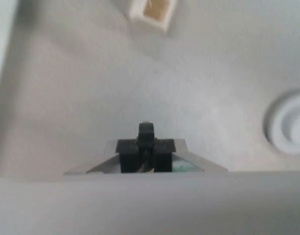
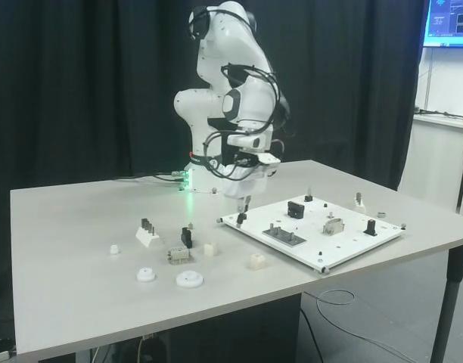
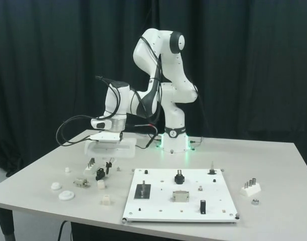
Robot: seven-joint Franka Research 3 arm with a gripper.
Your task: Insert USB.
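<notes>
The gripper point(image 3: 109, 168) hangs low over the table point(image 2: 65, 227), pinching a small black USB point(image 1: 146, 134) (fingers nearly closed), just off the white board's point(image 2: 345, 253) corner; loose parts point(image 2: 189, 280) lie nearby.

White arm point(image 3: 158, 60) w/ black cables, green base light.

Grey table point(image 3: 274, 165) with white board point(image 3: 158, 201), scattered small white parts point(image 3: 65, 195), arm base point(image 3: 174, 143).

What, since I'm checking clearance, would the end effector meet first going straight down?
Probably the bare table beneath the end effector. In the wrist view, the white block and white disc lie off its line. Depth is unclear.
</notes>
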